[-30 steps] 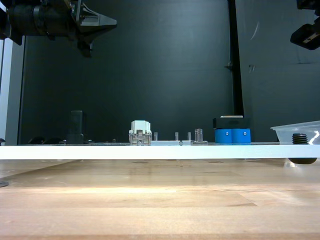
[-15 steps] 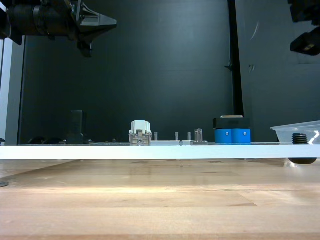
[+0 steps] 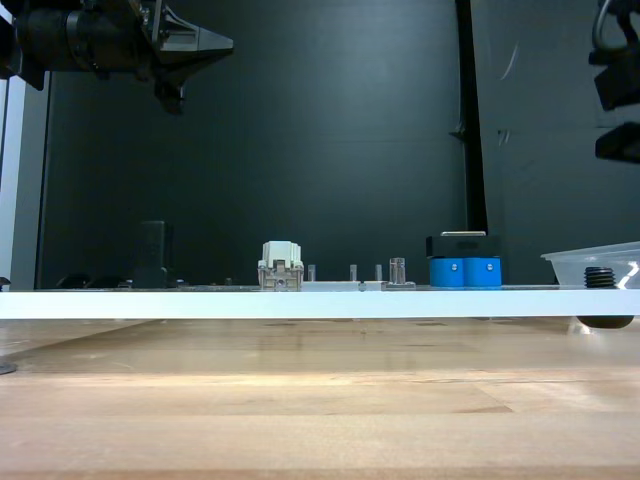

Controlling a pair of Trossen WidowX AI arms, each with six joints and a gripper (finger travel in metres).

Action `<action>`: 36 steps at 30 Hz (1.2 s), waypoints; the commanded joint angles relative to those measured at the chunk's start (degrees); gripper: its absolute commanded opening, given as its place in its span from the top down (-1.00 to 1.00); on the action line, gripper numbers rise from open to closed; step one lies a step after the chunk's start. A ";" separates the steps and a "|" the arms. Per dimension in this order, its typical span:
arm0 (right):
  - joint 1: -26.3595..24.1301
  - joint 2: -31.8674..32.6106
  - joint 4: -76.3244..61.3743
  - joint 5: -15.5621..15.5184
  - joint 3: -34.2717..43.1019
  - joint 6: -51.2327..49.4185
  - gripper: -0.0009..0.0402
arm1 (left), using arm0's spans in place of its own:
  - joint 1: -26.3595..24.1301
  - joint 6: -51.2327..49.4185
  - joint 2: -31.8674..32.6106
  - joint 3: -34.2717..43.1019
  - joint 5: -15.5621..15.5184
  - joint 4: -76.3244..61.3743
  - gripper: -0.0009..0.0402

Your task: Pick the RJ45 connector and install on the taskboard

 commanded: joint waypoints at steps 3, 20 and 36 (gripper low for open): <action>0.17 2.82 3.80 0.04 -2.16 -0.07 -0.01 | 0.02 0.02 0.02 0.02 0.02 0.00 0.96; 0.48 6.12 7.10 0.02 -4.02 -0.31 0.31 | 0.02 0.02 0.02 0.02 0.02 0.00 0.96; 0.48 6.12 7.85 0.02 -4.33 -0.24 0.90 | 0.02 0.02 0.02 0.02 0.02 -0.02 0.96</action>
